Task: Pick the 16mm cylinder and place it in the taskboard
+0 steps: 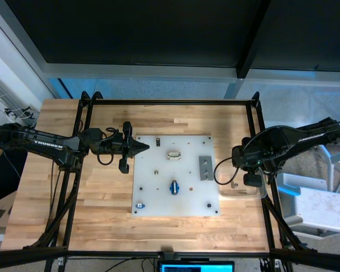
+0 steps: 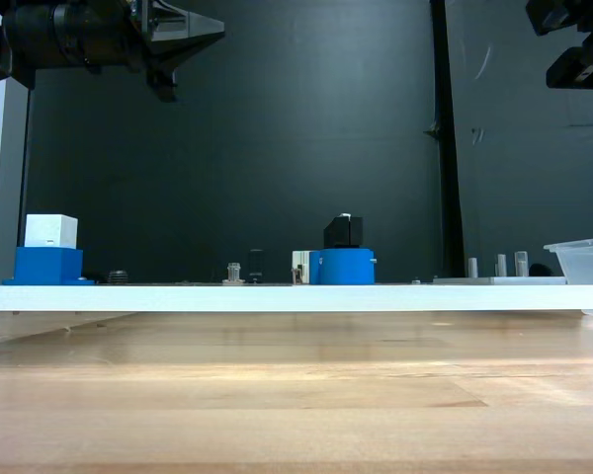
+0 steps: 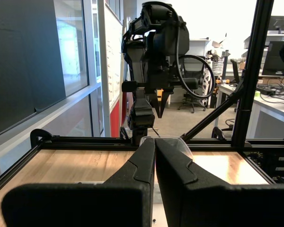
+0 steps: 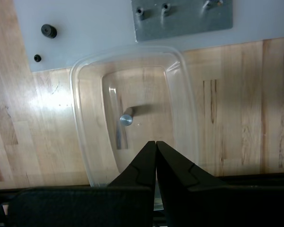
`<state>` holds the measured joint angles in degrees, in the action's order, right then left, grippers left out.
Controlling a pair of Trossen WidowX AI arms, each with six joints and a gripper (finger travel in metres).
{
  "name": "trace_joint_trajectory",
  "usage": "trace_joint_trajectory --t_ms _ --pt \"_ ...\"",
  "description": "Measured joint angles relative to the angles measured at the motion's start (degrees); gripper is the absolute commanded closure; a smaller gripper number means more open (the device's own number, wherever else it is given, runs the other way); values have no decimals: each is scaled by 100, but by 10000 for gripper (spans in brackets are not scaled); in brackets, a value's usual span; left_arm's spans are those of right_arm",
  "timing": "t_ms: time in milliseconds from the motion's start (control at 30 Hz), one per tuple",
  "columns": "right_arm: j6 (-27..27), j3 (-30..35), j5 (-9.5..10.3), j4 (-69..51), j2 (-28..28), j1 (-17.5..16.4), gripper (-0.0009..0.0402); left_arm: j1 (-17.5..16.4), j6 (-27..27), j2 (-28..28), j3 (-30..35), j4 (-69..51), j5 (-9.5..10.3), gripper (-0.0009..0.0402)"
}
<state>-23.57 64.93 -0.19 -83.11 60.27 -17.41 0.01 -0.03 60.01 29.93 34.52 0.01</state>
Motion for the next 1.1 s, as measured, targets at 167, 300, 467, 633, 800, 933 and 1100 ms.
trace_joint_trajectory --t_ms 167,300,467,633,800,933,1100 --pt "-76 -63 -26 13 26 -173 393 0 0 -2 0 0 0 393" --pt "-149 -109 -31 20 26 -236 393 0 0 -2 2 0 0 393" --pt "-219 -208 -42 42 26 -378 393 0 0 0 0 2 0 393" --pt "-302 -372 -24 151 26 -435 393 0 0 0 2 0 0 393" --pt "-310 -415 -24 186 26 -463 393 0 0 0 0 0 0 393" --pt "-310 -415 -24 197 26 -476 393 0 0 0 0 2 0 393" --pt "-310 -420 -24 203 26 -496 392 0 0 0 0 0 0 393"
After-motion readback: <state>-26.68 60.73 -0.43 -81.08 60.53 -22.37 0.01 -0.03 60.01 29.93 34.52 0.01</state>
